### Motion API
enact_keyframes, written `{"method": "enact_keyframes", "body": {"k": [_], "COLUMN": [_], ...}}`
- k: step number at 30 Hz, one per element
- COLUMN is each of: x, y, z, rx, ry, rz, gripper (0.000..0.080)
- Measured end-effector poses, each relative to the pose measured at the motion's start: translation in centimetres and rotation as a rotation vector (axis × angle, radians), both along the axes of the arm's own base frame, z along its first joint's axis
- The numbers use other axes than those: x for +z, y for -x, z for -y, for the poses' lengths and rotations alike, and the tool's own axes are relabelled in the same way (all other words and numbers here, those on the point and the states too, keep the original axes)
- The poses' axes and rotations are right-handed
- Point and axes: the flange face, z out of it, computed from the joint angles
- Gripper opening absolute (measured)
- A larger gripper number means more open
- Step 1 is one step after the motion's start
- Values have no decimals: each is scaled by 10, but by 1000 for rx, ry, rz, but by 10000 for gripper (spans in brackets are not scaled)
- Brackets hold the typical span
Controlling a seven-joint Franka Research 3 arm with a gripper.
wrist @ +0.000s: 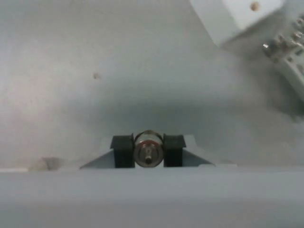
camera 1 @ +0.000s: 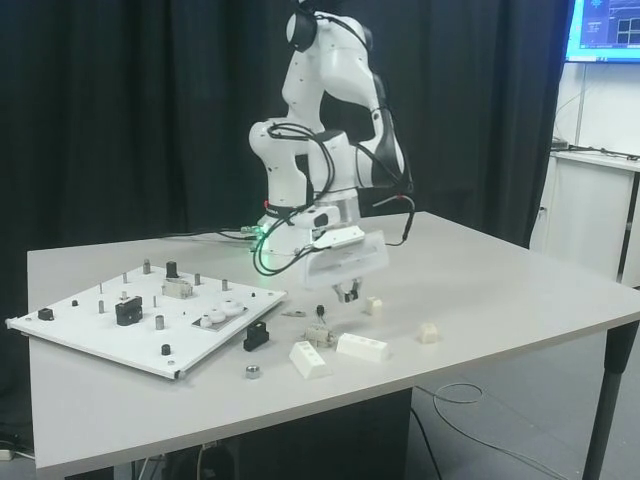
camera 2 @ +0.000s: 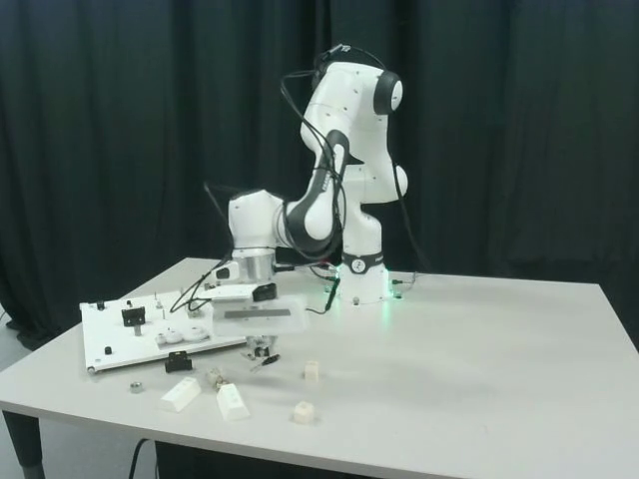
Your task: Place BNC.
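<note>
Above the grey tabletop (camera 1: 480, 280), the end effector (wrist: 148, 151) was clenched around the BNC (wrist: 148, 148) (carry step, I judged). The white board (camera 1: 90, 335) lay well apart; the next move called for travelling there and lowering.

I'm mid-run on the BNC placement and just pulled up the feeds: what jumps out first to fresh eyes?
The white arm bends low over the grey table, and its gripper is shut on the BNC connector, held above the tabletop. Below it lie scattered loose parts, among them two white blocks near the front edge. Off to the side sits the white assembly board, studded with small fittings.
</note>
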Motion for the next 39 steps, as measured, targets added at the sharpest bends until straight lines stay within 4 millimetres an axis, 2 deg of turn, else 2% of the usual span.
{"method": "enact_keyframes", "body": {"k": [11, 30, 31, 36, 37, 39], "x": [-16, -33, -33, -32, -32, -32], "y": [-15, -30, -30, -31, -32, -32], "z": [-25, -33, -33, -34, -35, -35], "rx": [25, 33, 34, 36, 36, 36], "ry": [49, 75, 75, 74, 73, 73], "rz": [-7, -22, -22, -22, -21, -21], "gripper": [127, 127, 332, 332, 631, 631]}}
